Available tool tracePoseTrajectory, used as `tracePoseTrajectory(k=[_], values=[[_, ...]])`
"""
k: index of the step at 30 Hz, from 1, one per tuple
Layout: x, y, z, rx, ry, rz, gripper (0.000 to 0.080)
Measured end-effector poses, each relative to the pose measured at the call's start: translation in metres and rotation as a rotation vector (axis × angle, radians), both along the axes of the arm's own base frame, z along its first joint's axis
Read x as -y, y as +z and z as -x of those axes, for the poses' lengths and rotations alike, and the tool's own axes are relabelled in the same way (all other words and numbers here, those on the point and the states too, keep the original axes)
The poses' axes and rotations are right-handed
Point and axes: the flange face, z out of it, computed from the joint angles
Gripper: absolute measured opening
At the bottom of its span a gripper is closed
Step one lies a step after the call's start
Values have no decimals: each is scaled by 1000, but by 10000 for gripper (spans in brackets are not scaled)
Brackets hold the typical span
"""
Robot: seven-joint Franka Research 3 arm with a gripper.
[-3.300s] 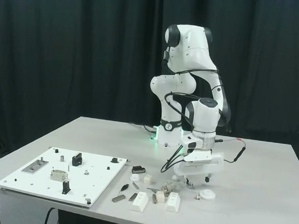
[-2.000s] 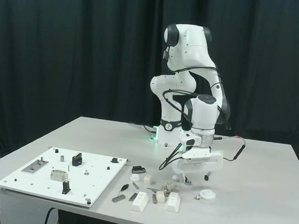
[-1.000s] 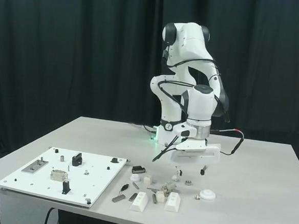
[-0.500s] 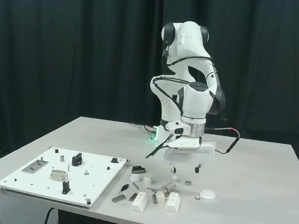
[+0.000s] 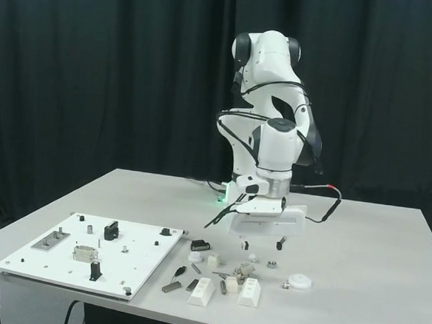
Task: Remove square peg 1.
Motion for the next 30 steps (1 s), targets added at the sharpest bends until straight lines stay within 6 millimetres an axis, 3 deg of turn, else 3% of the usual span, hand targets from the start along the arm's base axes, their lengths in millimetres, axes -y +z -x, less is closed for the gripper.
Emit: tracePoseTrajectory(k=[16, 30], values=[[10, 4, -6, 12, 0, 12, 800], [52, 12, -22, 24, -26, 58, 800]])
